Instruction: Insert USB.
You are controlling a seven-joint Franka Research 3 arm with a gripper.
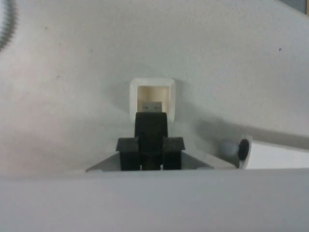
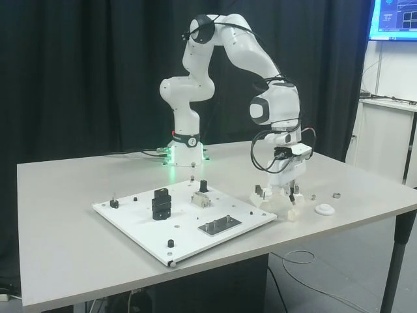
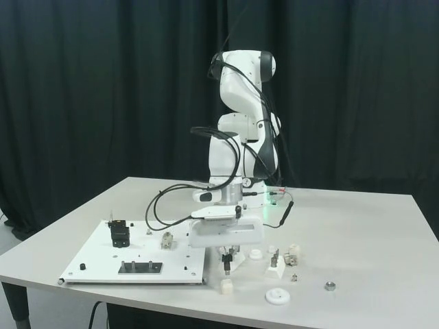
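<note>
The USB plug, a black body with a metal tip, is pinched between the black fingers of the gripper, which is closed narrowly around it. The tip hangs just above a small white holder block with a square pocket, on the grey table just beyond the near corner of the white board.

The step in hand seems to be lifting the plug clear of this holder, or having just gripped it there; I cannot tell which. To do it well, the pull should go straight along the pocket's axis so the tip does not catch the rim, and the grip should stay square so the plug does not twist before it reaches its socket on the board.

On the board stand a black fixture, a small upright connector part and a grey metal plate. Beside the holder lie a white disc and other small white and grey parts. Black curtains close off the room behind the table.
</note>
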